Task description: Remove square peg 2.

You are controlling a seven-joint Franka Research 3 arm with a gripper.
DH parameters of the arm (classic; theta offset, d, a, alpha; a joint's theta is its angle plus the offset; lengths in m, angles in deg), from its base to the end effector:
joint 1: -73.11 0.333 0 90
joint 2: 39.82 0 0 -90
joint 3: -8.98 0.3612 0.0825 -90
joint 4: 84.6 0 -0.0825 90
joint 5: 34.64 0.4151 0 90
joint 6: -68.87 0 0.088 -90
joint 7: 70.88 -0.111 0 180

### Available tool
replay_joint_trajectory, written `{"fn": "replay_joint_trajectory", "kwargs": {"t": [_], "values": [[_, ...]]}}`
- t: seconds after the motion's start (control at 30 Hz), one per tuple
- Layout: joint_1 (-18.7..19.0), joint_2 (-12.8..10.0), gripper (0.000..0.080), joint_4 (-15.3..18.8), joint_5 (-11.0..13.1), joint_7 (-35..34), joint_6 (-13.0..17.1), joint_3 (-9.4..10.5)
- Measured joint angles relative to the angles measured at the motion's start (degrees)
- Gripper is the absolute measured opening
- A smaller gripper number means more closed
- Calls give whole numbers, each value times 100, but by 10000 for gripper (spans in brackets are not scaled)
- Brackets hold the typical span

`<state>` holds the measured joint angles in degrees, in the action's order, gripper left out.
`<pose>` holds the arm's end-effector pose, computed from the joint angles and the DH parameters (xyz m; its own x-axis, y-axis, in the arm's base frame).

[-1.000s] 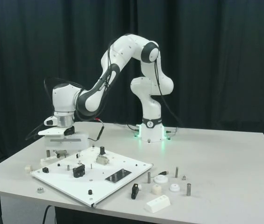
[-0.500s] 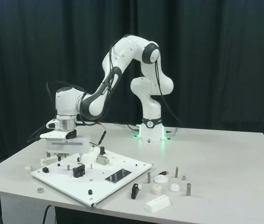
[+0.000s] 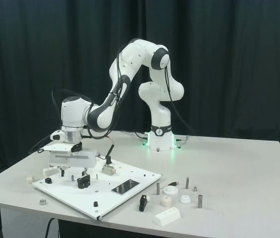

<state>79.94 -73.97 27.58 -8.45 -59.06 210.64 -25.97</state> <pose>0.5936 -0.2922 0.2320 0.8517 -0.5200 0.0652 -0.5229 -0.8514 0.0412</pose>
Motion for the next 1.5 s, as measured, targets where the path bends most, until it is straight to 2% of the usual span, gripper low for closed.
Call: {"fn": "replay_joint_trajectory", "kwargs": {"t": [0.2,0.73,1.03,1.5], "values": [[-10,-62,800,-8,0,0,86,35],[-87,-135,800,-56,8,-75,69,161],[-181,-149,800,-133,8,-84,-14,243],[-264,-240,800,-343,8,-79,-199,245]]}}
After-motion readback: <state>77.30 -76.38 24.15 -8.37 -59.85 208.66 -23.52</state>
